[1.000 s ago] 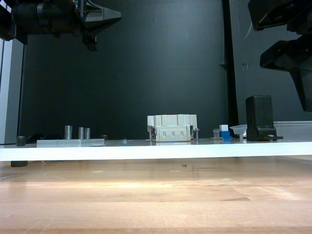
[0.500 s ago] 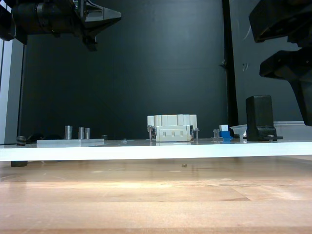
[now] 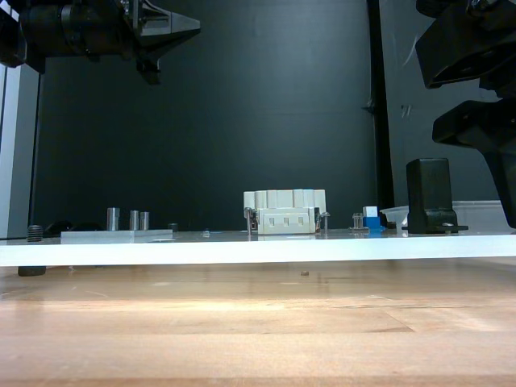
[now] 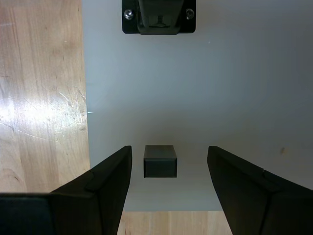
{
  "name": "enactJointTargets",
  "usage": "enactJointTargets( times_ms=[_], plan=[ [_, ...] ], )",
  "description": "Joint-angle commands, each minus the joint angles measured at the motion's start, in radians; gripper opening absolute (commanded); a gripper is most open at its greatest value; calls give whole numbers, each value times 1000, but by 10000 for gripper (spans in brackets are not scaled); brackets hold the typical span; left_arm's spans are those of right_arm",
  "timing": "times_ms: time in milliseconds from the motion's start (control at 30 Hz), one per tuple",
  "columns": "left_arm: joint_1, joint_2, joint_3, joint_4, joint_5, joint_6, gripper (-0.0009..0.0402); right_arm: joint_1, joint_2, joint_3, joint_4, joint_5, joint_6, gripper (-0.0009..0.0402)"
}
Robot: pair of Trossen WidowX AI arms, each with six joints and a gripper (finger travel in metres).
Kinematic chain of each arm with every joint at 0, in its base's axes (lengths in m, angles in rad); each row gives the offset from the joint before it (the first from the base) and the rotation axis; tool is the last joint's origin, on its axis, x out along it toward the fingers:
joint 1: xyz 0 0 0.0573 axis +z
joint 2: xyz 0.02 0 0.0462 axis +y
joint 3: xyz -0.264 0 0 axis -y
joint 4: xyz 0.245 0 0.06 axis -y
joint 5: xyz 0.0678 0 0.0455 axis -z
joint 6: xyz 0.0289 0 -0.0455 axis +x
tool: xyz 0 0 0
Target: Pick the 16mm bar from the taskboard and place it in the container
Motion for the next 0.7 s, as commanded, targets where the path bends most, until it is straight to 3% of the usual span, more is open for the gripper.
enactJointTargets(
  times_ms=[33,400,700],
  plan=[
    [0,0,0,0,0,0,0,0,-1,0,0,0,0,181],
    [0,0,0,0,0,0,0,0,-1,0,1,0,1,81],
    [0,0,0,0,0,0,0,0,-1,0,10,0,1,37]
  ],
)
